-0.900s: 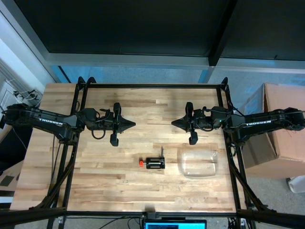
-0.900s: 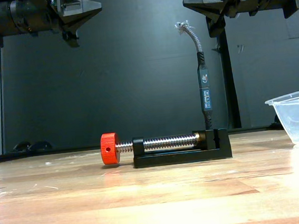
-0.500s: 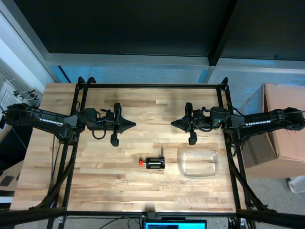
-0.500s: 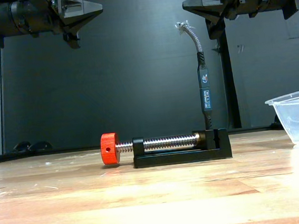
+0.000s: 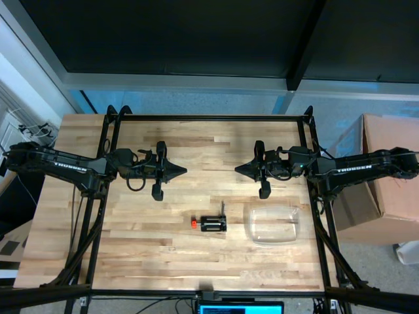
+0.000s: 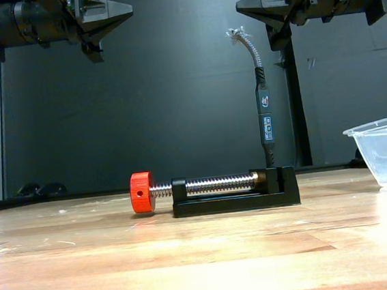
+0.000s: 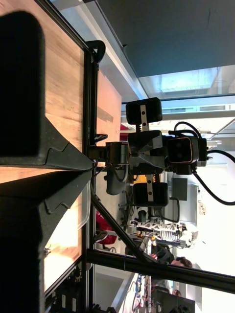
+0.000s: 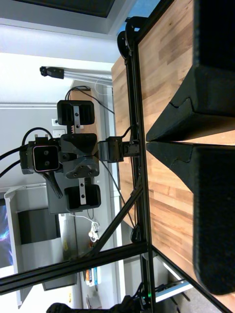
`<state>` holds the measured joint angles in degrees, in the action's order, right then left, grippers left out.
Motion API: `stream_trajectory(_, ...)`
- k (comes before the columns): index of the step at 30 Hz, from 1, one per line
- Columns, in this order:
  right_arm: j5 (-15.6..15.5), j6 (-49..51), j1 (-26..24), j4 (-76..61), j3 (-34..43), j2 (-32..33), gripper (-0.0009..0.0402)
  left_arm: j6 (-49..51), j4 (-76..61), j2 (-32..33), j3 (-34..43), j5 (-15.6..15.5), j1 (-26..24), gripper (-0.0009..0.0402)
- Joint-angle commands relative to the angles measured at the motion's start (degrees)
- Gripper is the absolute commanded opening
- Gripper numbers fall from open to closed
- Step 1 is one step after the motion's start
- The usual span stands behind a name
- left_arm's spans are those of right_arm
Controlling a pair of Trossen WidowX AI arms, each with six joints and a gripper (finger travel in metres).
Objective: Remove the USB-C connector from the USB-C receptacle and place in the container
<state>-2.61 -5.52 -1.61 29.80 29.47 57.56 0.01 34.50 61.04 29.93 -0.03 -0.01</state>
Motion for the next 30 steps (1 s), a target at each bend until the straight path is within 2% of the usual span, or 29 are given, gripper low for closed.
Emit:
stream_trajectory(1,-0.02,-0.02,0.00,0.02,0.02,0.00,0.0000,0.00,0.02,-0.02,0.02,0.02,0.02,0.0000)
stream_trajectory(18,-0.04,-2.45,0.02,-1.09,0.74,-0.04,0.0000,0.00,0.02,-0.02,0.02,0.02,0.02,0.0000)
stream_trajectory(23,0.00,-1.18,0.13,-21.97,9.46,1.40,0.0000,0.00,0.00,-0.02,0.02,0.02,0.02,0.0000)
stream_trajectory(30,0.00,-1.22,1.97,-48.68,24.63,8.63,0.0000,0.00,0.02,-0.02,0.02,0.02,0.02,0.0000)
